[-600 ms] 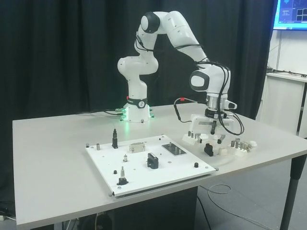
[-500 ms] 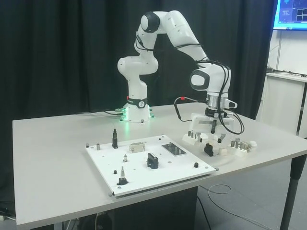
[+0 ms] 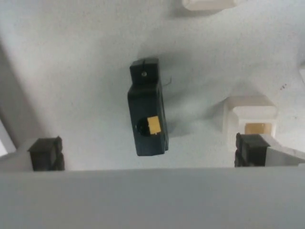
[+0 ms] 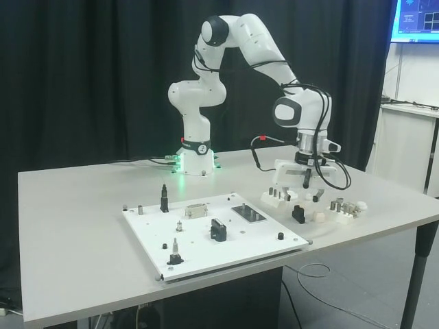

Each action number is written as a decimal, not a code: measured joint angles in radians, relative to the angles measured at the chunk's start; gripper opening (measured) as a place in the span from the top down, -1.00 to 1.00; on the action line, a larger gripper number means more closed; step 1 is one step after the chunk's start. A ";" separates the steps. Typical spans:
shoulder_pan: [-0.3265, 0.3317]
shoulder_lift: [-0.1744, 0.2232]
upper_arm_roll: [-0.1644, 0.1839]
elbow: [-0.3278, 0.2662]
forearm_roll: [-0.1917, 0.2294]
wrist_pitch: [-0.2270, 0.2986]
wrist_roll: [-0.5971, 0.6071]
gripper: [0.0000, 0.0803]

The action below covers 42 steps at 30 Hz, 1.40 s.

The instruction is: Pick D-SUB.

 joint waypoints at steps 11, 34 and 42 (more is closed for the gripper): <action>0.000 -0.003 0.005 0.003 0.002 0.000 0.016 -0.99; -0.002 -0.019 0.006 0.015 0.006 -0.018 0.074 -0.99; -0.004 -0.021 0.005 0.021 0.009 -0.026 0.194 -0.99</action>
